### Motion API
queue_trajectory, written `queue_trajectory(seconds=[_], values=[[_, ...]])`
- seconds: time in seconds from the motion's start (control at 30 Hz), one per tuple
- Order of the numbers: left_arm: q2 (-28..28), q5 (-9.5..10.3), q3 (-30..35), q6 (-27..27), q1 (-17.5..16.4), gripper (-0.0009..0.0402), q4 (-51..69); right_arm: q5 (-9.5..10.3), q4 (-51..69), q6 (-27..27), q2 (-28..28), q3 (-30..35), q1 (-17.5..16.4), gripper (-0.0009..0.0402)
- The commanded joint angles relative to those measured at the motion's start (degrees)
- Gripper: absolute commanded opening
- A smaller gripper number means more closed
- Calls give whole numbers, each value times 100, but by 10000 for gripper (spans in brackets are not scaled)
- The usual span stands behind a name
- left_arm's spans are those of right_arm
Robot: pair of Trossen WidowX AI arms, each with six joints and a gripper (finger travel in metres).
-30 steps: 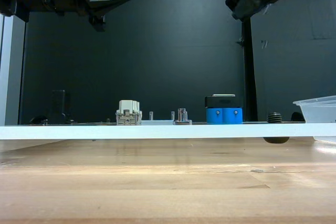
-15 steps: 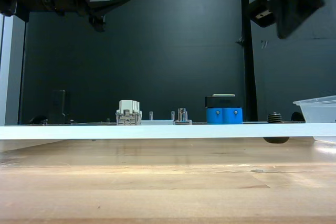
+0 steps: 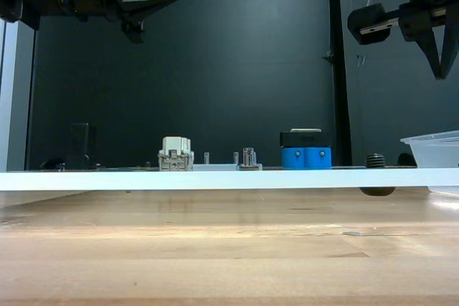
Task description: Pick the M12 fastener and fasten on the M12 threads
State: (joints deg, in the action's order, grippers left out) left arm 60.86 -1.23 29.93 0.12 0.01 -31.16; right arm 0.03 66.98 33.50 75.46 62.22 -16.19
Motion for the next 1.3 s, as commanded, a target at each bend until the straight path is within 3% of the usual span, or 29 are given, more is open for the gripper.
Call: queue_trajectory(seconds=[0.03, 0.37, 0.67, 1.03, 1.3], values=[[0, -2, 2, -2, 0, 0, -2, 0, 15, 221, 127, -35, -24, 0], [0, -2, 2, -2, 0, 0, -2, 2, -105, 509, 385, -343, -302, 14], [0, -2, 2, -2, 0, 0, -2, -2, -243, 1095, 380, -787, -437, 80], [0, -2, 2, -2, 0, 0, -2, -2, -739, 1091, 380, -1147, -444, 154], [0, -2, 2, -2, -2, 0, -2, -2, -920, 1091, 581, -1292, -444, 165]])
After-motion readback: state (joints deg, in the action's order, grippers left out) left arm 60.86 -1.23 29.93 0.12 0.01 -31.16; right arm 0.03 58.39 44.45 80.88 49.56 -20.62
